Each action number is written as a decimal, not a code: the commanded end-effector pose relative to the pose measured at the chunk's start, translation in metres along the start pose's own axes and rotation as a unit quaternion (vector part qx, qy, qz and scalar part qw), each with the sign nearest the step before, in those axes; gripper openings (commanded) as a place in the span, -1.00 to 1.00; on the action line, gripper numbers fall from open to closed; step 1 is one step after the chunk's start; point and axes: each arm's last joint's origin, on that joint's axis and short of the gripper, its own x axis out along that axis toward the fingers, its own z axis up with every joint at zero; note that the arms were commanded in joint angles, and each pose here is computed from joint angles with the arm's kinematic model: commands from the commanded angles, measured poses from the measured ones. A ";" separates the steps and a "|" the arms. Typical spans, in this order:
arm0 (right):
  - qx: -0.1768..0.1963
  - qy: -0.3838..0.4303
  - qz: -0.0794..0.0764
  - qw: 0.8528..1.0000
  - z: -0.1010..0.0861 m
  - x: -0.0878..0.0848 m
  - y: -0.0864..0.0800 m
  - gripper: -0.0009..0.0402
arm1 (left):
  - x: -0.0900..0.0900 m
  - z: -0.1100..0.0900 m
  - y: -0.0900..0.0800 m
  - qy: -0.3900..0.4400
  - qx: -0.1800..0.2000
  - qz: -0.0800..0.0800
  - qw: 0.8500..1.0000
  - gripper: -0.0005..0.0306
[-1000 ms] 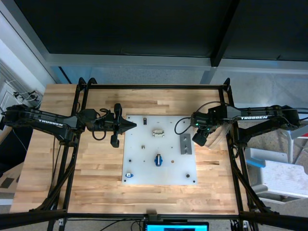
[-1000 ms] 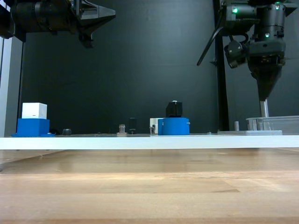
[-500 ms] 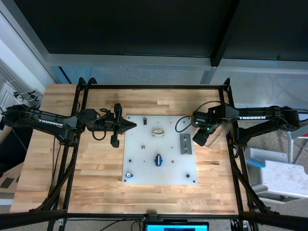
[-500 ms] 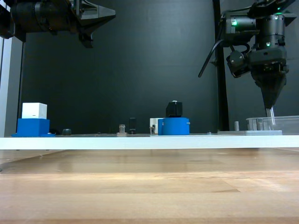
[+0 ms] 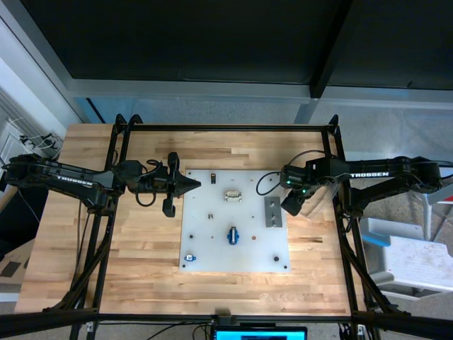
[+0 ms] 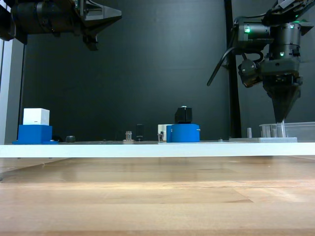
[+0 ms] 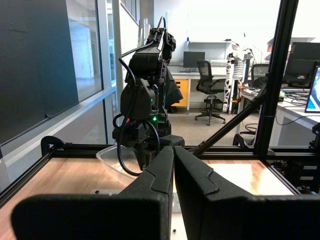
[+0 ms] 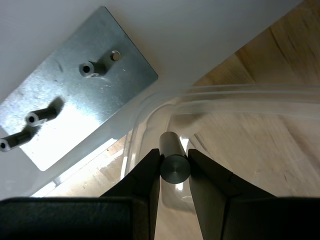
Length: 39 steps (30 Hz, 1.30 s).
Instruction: Pick the 16mm cylinder and place it in the container
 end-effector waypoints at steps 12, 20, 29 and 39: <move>0.001 -0.004 -0.010 1.000 0.000 0.001 -0.001 -0.46 | 0.000 0.000 0.000 0.000 0.000 0.000 1.000 -0.96; 0.001 -0.006 -0.013 1.000 0.000 0.001 -0.001 -0.13 | 0.000 0.000 0.000 0.000 0.000 0.000 1.000 -0.97; 0.002 -0.011 -0.009 1.000 -0.001 -0.004 -0.001 -0.08 | 0.000 0.000 0.000 0.000 0.000 0.000 1.000 -0.96; 0.001 -0.027 0.000 1.000 0.000 -0.029 0.000 -0.08 | 0.000 0.000 0.000 0.000 0.000 0.000 1.000 -0.97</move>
